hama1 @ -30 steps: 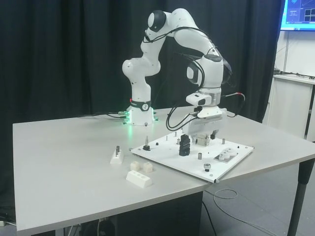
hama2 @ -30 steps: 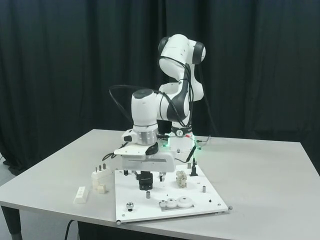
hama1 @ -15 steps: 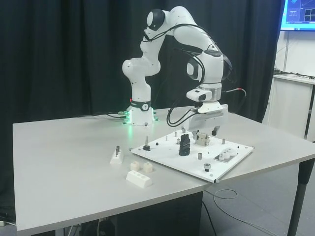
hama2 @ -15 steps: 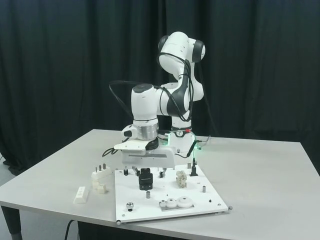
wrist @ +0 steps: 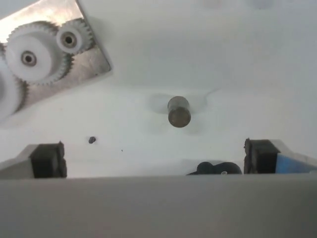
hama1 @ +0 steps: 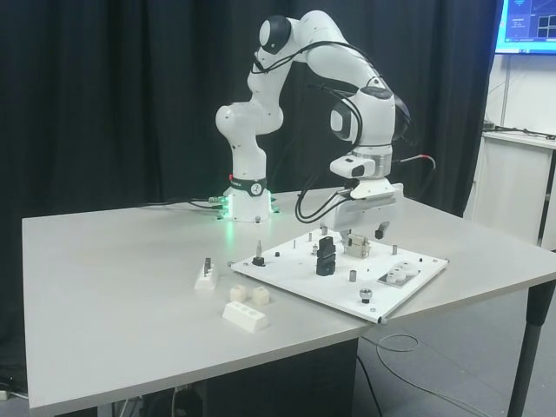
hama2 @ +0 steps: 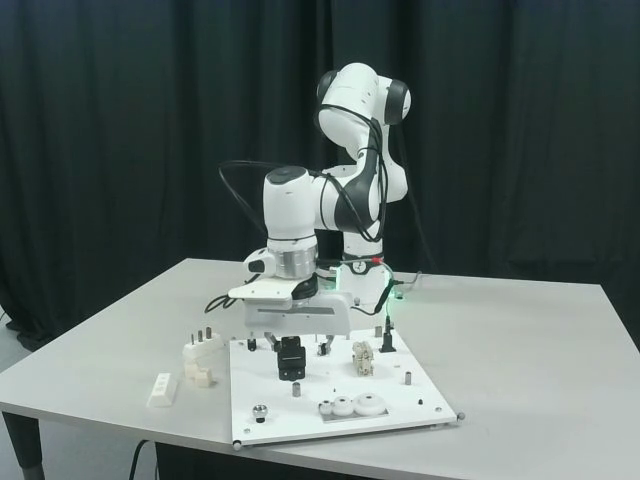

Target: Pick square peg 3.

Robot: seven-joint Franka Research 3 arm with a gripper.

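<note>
1. Gears: in the wrist view the set runs off the picture's edge, so only part of it shows.
2. Black part: mostly hidden behind the wrist housing (its kind cannot be told).
3. Small pegs on the white board: too small in both room views to tell square from round.

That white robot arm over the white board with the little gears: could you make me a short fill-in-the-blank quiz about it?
1. The white robot arm is bolted on a ____ table.
2. The gripper hangs above the white board, and its two fingers stand ____.
3. The toothed white gears sit on the white ____.

Missing words: grey; open; board
</note>
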